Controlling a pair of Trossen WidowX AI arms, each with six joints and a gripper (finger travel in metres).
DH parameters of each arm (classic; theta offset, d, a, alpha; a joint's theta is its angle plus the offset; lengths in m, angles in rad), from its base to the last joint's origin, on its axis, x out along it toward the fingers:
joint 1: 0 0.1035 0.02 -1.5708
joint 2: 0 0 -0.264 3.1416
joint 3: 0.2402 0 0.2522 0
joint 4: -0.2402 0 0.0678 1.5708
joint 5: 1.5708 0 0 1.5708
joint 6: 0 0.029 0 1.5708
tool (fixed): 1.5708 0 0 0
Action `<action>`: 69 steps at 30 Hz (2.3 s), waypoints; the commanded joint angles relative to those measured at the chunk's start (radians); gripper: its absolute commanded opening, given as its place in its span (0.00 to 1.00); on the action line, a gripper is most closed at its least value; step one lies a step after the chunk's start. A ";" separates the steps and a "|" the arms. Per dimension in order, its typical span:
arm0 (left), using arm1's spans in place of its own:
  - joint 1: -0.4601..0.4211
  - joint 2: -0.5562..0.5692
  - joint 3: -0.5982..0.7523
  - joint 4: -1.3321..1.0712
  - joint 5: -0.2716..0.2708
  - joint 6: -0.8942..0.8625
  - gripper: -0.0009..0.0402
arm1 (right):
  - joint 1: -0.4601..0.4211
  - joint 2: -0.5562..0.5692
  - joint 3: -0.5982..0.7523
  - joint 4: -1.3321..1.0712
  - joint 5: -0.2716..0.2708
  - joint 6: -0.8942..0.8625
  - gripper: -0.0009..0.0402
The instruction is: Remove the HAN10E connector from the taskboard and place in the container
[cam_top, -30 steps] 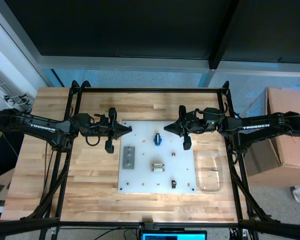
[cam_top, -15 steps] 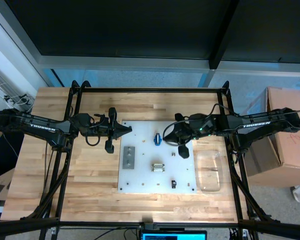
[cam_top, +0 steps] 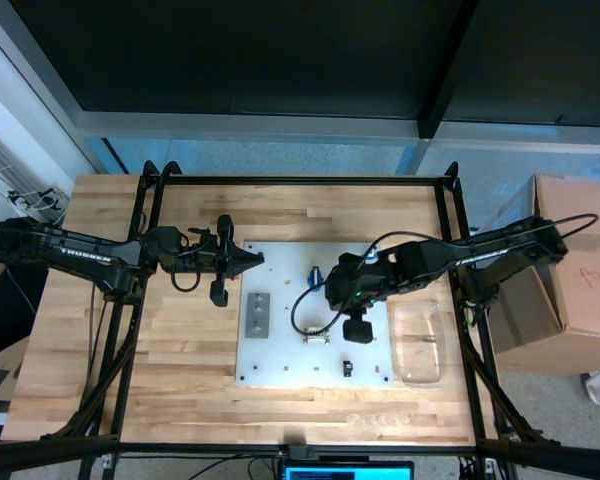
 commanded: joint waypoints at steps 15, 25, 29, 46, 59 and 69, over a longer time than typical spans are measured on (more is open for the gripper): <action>0.000 0.000 0.000 0.000 0.000 0.000 0.02 | 0.045 0.232 0.296 -0.342 0.000 0.124 0.02; 0.000 0.000 0.000 0.000 0.000 0.000 0.02 | 0.047 0.391 0.483 -0.426 0.000 0.119 0.02; 0.000 0.000 0.000 0.000 0.000 0.000 0.02 | 0.048 0.444 0.538 -0.451 0.000 0.117 0.02; 0.000 0.000 0.000 0.000 0.000 0.000 0.02 | 0.048 0.491 0.567 -0.468 0.037 0.124 0.29; 0.000 0.000 0.000 0.000 0.000 0.000 0.02 | 0.053 0.504 0.549 -0.417 0.053 0.123 0.71; 0.000 0.000 0.000 0.000 0.000 0.000 0.02 | 0.070 0.592 0.549 -0.409 0.041 0.092 0.76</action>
